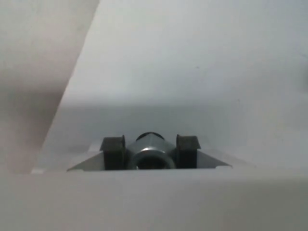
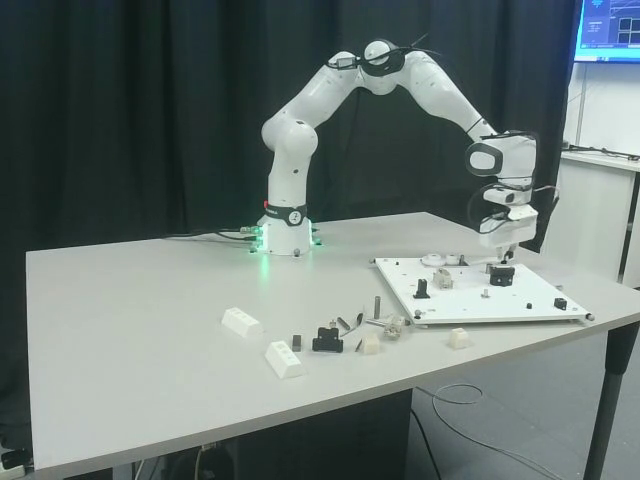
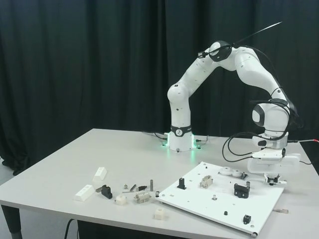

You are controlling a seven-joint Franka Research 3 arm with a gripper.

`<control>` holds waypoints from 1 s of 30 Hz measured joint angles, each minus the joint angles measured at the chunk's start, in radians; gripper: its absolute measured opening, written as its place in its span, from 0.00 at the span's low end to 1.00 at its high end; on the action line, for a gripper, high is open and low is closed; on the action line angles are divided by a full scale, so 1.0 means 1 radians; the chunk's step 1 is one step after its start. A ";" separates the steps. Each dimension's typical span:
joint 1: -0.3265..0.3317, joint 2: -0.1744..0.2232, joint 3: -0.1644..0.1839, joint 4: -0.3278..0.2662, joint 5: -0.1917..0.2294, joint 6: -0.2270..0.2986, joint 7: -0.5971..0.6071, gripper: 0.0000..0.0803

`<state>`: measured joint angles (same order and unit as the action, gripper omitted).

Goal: Remove bolt 4.

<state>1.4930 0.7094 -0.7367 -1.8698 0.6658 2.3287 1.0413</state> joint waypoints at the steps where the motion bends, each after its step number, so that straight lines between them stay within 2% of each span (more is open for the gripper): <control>1: 0.000 0.000 0.000 0.000 0.002 0.000 -0.021 0.28; 12: -0.002 0.000 0.001 0.002 0.013 -0.002 -0.246 0.28; 21: -0.006 0.000 0.000 0.009 0.014 -0.013 -0.332 0.28; 30: -0.009 0.000 -0.002 0.028 0.014 -0.028 -0.356 0.28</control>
<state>1.4835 0.7093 -0.7390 -1.8423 0.6801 2.3011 0.6850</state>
